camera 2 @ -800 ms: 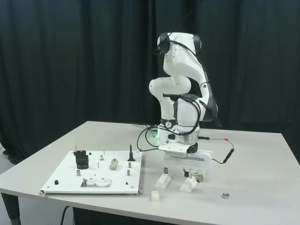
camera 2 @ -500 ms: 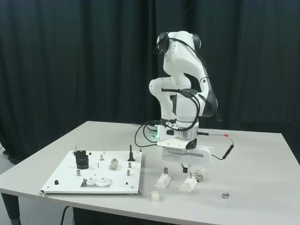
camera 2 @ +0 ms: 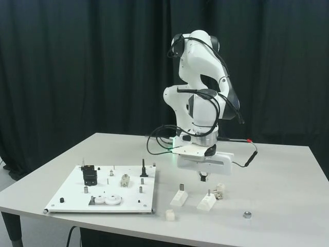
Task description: Pick round peg 2.
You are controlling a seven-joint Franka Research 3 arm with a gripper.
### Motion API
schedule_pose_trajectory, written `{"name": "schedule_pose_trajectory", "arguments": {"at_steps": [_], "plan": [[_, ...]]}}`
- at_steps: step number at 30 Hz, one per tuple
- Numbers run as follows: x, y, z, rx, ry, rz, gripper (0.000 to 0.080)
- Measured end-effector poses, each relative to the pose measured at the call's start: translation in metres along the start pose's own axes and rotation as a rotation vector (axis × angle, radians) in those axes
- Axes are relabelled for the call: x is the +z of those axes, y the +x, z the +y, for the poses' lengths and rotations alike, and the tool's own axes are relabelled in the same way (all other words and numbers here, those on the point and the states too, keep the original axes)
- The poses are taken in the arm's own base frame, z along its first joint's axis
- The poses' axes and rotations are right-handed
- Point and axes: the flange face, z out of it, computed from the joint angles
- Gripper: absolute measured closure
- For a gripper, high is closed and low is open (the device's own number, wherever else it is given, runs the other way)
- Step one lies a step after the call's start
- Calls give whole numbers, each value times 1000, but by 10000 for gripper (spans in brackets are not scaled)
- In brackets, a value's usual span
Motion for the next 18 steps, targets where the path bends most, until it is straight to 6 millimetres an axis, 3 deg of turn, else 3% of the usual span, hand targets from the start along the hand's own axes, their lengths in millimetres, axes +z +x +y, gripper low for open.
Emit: {"name": "schedule_pose_trajectory", "arguments": {"at_steps": [8,9,14,15,18], "plan": [[-9,-2,2,-7,-10,-9,802],[-9,-3,2,-8,-12,-11,422],[-8,-5,3,-11,-26,-18,422],[-8,-6,3,-12,-30,-21,104],[-6,-8,5,-13,-39,-25,104]]}}
